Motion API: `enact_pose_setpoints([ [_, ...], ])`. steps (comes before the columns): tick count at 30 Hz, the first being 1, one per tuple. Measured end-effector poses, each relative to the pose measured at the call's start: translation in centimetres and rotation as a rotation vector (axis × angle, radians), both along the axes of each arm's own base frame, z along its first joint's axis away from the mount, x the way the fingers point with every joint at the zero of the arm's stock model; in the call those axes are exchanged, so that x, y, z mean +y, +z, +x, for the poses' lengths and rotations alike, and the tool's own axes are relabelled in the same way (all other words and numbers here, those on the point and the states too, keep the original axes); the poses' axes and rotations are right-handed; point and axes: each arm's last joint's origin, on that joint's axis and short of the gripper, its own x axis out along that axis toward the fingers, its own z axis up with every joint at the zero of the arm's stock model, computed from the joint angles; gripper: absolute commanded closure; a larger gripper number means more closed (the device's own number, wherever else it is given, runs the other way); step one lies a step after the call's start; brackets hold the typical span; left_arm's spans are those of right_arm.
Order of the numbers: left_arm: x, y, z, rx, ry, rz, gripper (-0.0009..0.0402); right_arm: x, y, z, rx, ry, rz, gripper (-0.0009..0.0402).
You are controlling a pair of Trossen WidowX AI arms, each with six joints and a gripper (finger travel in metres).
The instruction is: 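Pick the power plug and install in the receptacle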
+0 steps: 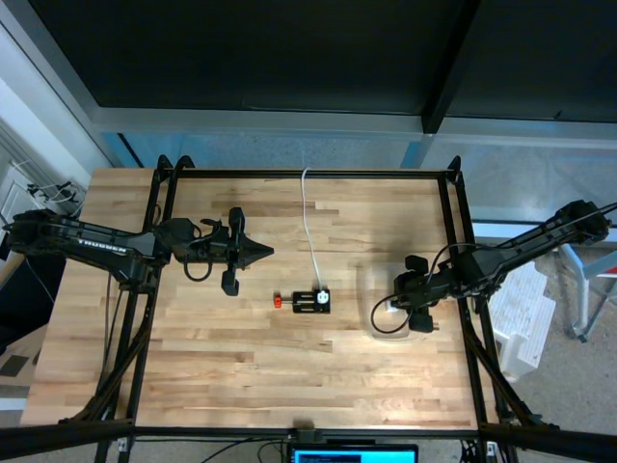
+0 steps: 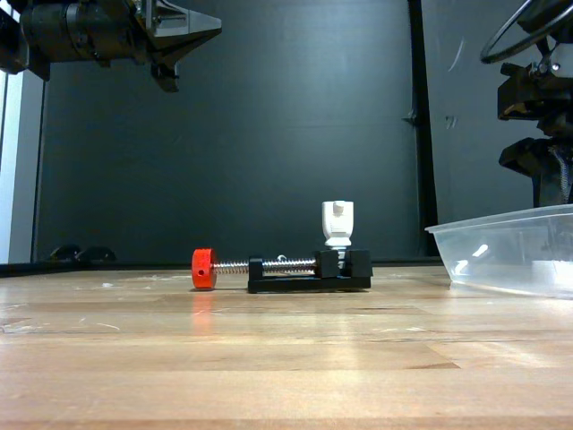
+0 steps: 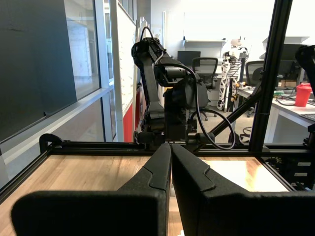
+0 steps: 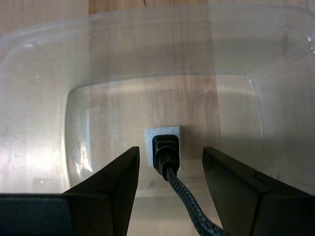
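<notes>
The power plug (image 4: 166, 150) is a small dark piece on a braided cord. It lies on a white square piece (image 4: 162, 132) on the floor of the clear tray (image 4: 74, 103). My right gripper (image 4: 170, 153) hangs open above it, one finger on each side, not touching it. In the high view the right gripper (image 1: 405, 307) is over the tray (image 1: 367, 289). The receptacle (image 1: 315, 301) sits mid-table, a black block with a red knob (image 2: 204, 269) and an upright white socket (image 2: 337, 222). My left gripper (image 1: 260, 253) hovers shut and empty, up and to the left of the receptacle.
A white cord (image 1: 309, 222) runs from the receptacle to the far edge of the table. A black frame (image 1: 308, 174) borders the wooden table on the far, left and right sides. In the low view the tray (image 2: 510, 251) stands right of the receptacle.
</notes>
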Motion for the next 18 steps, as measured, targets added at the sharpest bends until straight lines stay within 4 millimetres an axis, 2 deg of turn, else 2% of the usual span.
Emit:
enact_pose_setpoints([
  [13, 0.00, -0.01, 0.00, 0.000, 0.000, 0.000, 0.0393, 0.05, -0.86, 0.37, 0.041, 0.026, -0.010, 0.0250],
  [18, 0.00, -0.01, 0.00, 0.000, 0.000, 0.000, 0.0393, 0.04, -0.86, 0.37, 0.040, 0.031, -0.013, 0.0283],
])
